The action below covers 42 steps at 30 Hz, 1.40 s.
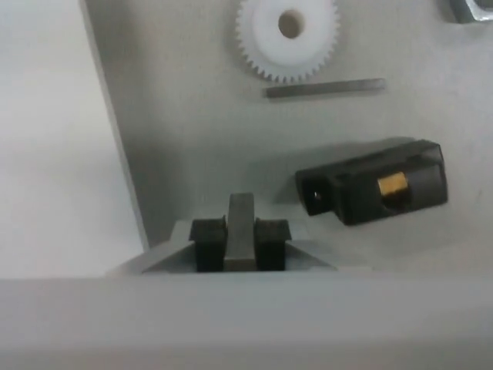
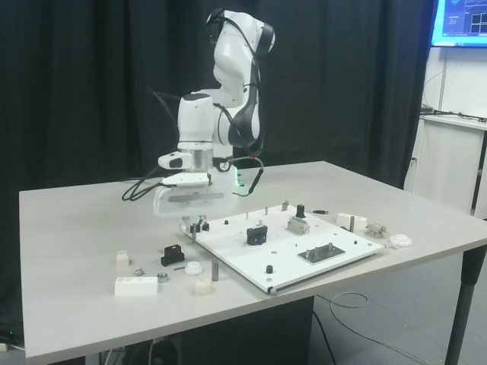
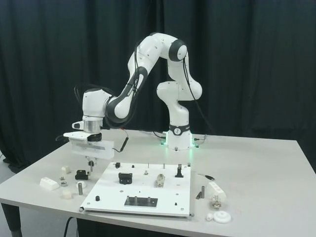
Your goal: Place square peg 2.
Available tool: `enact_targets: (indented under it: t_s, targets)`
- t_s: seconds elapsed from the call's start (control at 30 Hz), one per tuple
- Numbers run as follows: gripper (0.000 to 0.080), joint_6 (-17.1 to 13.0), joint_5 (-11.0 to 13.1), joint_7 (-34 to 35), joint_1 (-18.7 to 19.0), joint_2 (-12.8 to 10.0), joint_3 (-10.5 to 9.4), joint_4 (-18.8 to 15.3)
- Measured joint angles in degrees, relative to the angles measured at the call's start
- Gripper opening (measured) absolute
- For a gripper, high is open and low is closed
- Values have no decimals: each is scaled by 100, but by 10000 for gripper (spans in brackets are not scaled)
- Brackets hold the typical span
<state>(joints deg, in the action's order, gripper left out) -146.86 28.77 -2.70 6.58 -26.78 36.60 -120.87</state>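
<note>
The white arm reaches out from its base near the counter's back edge and hangs its jaws low over the counter beside the white board, close to that board's corner on the arm's side. In the wrist view the two black fingertips are pinching a grey square peg between them, and the peg stands out past the tips, pointing down toward the grey counter just beside the board's edge. Whether the peg touches the surface cannot be told.

On the counter beyond the peg lie a black block with a small bright inset, a thin grey bar and a white gear, the bar just beside the gear's teeth. From the room views these loose parts sit near the board's side edge, along with a white rectangular block closer to the counter's front edge. The board itself carries several small black and grey fixtures, among them a black holder near its middle
</note>
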Motion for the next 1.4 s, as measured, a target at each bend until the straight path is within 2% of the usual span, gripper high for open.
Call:
enact_targets:
  t_s: [0.23,0.47,0.97,1.0,1.23,1.27,1.3,1.33,1.4]
  targets:
    - [75,0,287,-156,-58,-321,-92,184]
    - [75,0,346,-185,-138,-566,-189,331]
    - [76,3,347,-302,-254,-651,-286,395]
    - [238,4,347,-314,-255,-651,-285,397]
    - [238,42,346,-355,-256,-629,-259,448]
    - [605,66,346,-364,-256,-618,-250,460]
    - [605,94,345,-370,-256,-602,-240,469]
    - [764,117,344,-374,-256,-586,-232,476]
    - [764,166,340,-383,-256,-539,-211,487]
